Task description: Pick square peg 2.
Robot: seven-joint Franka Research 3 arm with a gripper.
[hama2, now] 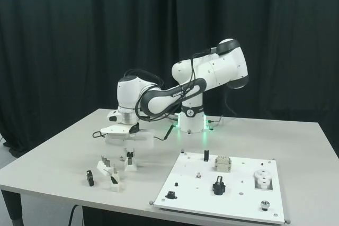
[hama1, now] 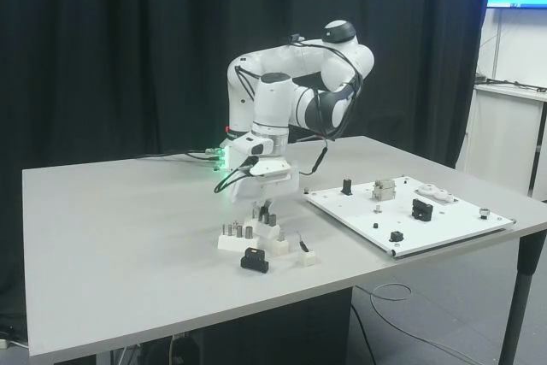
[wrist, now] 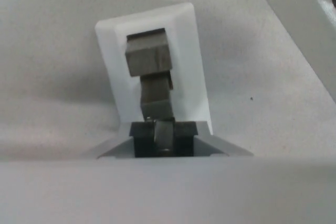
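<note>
In the wrist view a grey square peg (wrist: 149,61) stands over a small white holder block (wrist: 184,51), and a dark socket edge shows just behind its far end. My gripper (wrist: 164,136) is shut on the peg's near end, with a black finger on each side. Both room views show the gripper (hama1: 265,209) (hama2: 128,154) pointing straight down at that holder (hama1: 275,230) (hama2: 130,165), near the table's front. I cannot tell whether the peg's tip is still in the socket.
A white rack with several short pegs (hama1: 239,238) (hama2: 106,166), a black part (hama1: 255,260) (hama2: 90,177) and another small white holder (hama1: 306,255) (hama2: 115,183) lie close by. The white assembly board (hama1: 427,228) (hama2: 185,183) is alongside. Another white part's edge (wrist: 310,19) shows in the wrist view.
</note>
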